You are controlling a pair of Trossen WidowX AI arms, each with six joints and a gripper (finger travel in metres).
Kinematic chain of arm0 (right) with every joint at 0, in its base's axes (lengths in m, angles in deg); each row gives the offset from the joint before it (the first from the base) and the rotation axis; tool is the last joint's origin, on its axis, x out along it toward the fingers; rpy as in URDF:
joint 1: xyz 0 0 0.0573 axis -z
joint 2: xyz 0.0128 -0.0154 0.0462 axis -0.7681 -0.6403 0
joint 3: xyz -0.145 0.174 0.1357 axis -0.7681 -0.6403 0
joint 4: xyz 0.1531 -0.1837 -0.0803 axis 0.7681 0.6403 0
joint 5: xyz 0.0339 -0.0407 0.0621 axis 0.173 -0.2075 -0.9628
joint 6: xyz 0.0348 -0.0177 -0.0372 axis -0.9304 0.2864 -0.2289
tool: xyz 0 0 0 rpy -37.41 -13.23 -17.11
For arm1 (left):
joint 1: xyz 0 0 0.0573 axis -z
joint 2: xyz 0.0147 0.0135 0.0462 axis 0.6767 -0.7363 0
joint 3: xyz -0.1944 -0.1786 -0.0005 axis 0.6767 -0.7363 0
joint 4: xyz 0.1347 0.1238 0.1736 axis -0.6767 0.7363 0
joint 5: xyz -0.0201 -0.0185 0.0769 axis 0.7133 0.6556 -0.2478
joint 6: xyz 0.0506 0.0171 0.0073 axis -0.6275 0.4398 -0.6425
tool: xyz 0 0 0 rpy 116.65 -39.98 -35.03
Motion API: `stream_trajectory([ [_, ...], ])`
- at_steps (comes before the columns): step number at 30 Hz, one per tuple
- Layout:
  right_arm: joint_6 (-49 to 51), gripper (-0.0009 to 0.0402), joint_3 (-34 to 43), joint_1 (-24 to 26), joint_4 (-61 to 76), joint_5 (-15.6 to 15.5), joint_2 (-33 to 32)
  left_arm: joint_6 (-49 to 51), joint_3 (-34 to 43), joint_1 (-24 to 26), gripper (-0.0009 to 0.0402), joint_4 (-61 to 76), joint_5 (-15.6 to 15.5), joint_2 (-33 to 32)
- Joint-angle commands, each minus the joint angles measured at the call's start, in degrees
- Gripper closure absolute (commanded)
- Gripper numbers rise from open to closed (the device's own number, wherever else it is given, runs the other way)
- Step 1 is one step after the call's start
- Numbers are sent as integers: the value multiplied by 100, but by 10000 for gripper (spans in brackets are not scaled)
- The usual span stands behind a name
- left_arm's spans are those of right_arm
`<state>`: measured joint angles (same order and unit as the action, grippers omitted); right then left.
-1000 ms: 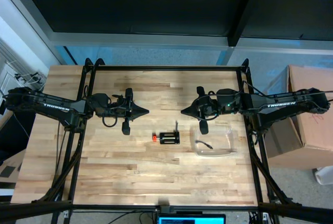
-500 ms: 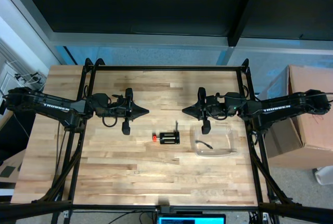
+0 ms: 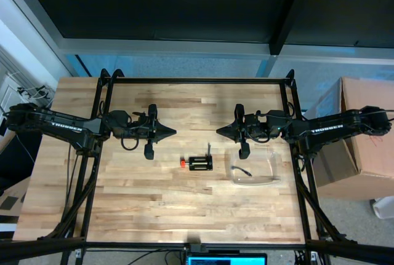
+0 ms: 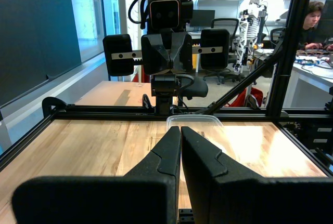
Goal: Remove the USB-C connector from the USB-C receptacle and place in the container
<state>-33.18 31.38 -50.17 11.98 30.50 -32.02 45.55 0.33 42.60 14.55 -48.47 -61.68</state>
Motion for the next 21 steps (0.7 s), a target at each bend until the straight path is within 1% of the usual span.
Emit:
stream_trajectory([
  [1, -76, 393, 4, -2, 4, 4, -2, -2, 0, 0, 393, -2, 0, -2],
  [7, -81, 393, 24, 0, 20, 7, -13, -2, 0, 0, 393, -2, 0, -2],
  [11, -57, 393, 26, 0, 15, 79, -13, -2, 0, -2, 393, 0, 0, -2],
  [13, -61, 393, 26, 0, 24, 168, -13, -2, 0, 0, 393, -2, 0, -2],
  [21, -9, 393, 26, 0, -76, 227, -11, -2, 0, 0, 393, 0, 0, -2],
])
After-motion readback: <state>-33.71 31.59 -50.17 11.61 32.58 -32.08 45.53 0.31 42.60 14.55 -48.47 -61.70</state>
